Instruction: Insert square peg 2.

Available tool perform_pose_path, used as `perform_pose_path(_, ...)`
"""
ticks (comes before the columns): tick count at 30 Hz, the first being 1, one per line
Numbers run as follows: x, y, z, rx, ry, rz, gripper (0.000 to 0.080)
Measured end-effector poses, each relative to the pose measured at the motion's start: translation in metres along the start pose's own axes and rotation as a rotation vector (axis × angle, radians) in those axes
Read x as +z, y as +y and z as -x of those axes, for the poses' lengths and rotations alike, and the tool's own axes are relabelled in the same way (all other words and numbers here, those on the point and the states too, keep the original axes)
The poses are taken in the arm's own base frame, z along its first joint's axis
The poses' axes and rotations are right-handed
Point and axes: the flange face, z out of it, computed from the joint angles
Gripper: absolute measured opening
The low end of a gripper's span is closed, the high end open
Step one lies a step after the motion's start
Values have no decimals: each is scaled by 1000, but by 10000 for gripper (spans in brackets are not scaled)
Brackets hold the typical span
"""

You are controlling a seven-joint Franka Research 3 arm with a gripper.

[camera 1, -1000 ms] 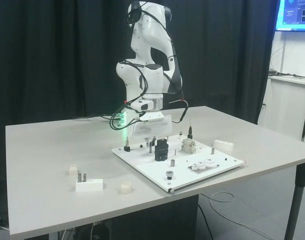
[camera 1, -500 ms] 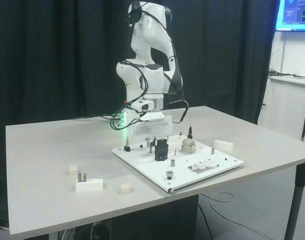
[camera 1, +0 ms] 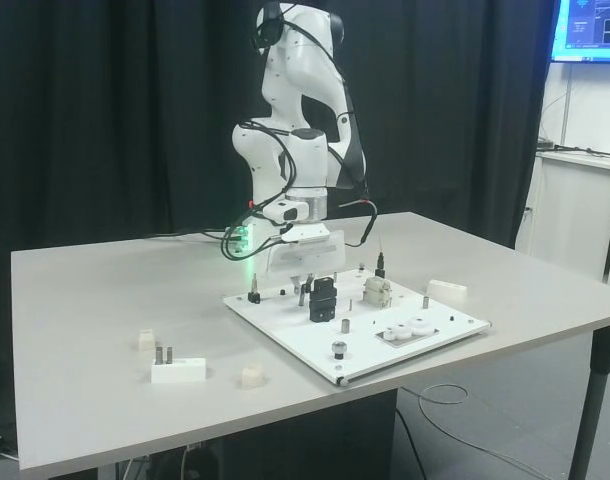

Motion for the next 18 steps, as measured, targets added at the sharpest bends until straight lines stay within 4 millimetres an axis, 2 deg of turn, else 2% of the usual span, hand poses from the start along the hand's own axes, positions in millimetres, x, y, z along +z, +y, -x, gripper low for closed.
perform_pose_path(18,-1,-1,-1,-28,3,-3,75)
